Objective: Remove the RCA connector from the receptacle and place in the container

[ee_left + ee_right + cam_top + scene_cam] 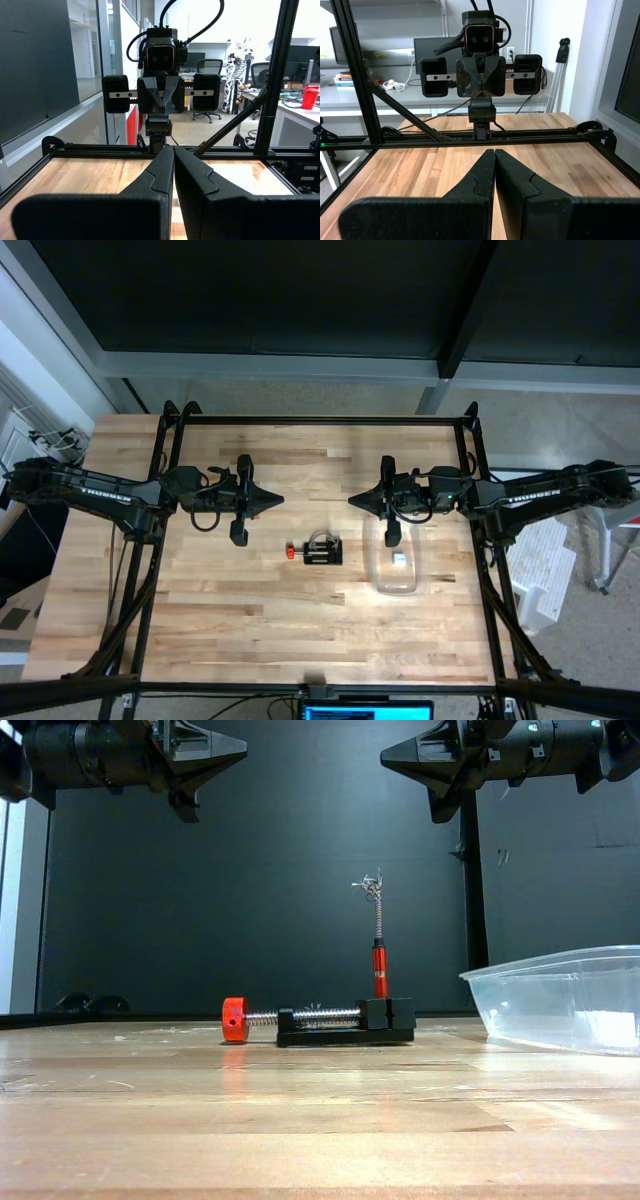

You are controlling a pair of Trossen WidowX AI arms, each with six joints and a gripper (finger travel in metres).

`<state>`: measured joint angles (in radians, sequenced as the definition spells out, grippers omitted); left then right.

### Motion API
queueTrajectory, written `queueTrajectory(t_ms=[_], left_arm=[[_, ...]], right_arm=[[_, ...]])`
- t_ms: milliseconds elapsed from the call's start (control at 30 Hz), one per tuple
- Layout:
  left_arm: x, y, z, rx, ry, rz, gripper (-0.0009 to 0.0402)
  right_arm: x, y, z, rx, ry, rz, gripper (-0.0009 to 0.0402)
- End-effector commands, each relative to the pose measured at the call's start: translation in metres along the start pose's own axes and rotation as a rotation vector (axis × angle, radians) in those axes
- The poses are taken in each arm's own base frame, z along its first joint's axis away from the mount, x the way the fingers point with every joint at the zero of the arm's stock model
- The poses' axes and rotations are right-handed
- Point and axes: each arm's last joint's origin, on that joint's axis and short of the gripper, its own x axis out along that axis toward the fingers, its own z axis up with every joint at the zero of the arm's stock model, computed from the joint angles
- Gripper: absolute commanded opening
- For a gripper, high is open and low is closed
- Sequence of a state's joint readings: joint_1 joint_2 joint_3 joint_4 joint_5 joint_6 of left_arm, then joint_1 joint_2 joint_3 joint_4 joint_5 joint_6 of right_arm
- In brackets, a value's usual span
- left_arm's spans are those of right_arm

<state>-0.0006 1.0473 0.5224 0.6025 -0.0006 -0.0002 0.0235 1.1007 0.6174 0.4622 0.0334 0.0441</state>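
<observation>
- L gripper hovers high over the table, fingers pressed together, holding nothing. R gripper faces it tip to tip, also closed & empty.
- RCA connector stands upright in the receptacle, below & between both tips, well apart from each. It has a red sleeve, a silver spring and frayed wire on top.
- Clear container sits beneath the R gripper, just behind its tips, so the R arm looks the better pick imo.
- To do it well: open fingers first, drop from above, pinch the red sleeve, not the springy wire. Pull straight up along the plug's axis, since a slanted pull prob drags the light block.
- Then a short carry back to the container, release low. A small white piece lies inside.
- Surface: pale wood-plank tabletop, ringed by black frame rails.
- Room: dark panel behind. Wrist views show an office chair & a monitor.
</observation>
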Motion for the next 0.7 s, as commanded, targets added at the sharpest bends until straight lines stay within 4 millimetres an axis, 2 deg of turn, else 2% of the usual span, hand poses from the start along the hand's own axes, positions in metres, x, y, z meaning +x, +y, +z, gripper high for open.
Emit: queueTrajectory(t_ms=[33,700], left_arm=[[0.0000,0.0001,0.0002,0.000,-0.001,0.000,0.0000],[0.0000,0.0002,0.0002,0.000,-0.001,0.001,0.0000]], right_arm=[[0.0001,0.0002,-0.0001,0.000,0.000,0.001,0.0000],[0.0006,0.0006,0.0043,0.017,-0.024,0.005,0.0000]])
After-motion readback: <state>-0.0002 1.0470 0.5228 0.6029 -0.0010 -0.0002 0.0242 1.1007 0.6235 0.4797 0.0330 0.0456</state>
